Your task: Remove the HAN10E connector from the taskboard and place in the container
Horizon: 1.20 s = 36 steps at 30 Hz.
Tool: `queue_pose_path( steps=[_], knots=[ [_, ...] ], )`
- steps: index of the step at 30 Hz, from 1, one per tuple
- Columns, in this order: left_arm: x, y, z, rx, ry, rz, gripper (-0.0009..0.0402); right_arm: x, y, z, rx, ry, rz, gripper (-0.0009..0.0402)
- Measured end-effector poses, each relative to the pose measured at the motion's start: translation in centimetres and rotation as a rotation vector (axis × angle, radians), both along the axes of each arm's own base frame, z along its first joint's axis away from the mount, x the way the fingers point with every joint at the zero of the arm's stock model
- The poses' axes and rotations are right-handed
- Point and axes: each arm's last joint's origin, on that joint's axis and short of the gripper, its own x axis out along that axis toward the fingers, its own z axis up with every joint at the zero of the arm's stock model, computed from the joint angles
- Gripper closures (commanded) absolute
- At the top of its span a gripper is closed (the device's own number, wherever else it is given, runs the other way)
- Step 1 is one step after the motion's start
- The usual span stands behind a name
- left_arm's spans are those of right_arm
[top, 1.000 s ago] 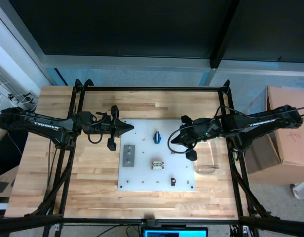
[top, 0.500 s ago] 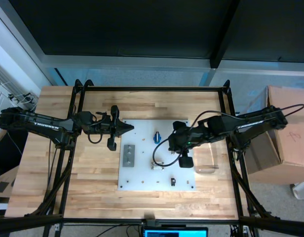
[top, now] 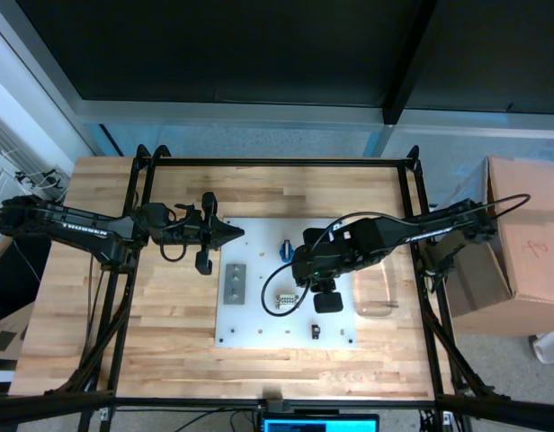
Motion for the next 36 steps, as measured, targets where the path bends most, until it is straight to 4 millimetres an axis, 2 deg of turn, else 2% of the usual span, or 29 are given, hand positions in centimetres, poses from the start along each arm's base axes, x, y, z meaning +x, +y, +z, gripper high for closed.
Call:
queue_pose_path(
  steps=[7, 12, 19, 36],
  knots=[
    [0.0, 0.0, 0.0, 0.0, 0.0, 0.0, 0.0393, 0.8, 0.5, -1.1, -0.009, 0.041, 0.006, 0.0165],
    [0.0, 0.0, 0.0, 0.0, 0.0, 0.0, 0.0393, 0.9, 0.7, -1.4, -0.011, 0.047, 0.01, 0.0135],
    [0.0, 0.0, 0.0, 0.0, 0.0, 0.0, 0.0393, 1.4, 1.0, -2.2, -0.017, 0.072, 0.009, 0.013],
    [0.0, 0.0, 0.0, 0.0, 0.0, 0.0, 0.0393, 3.4, 1.7, -6.2, -0.029, 0.175, -0.005, 0.013]
  ],
)
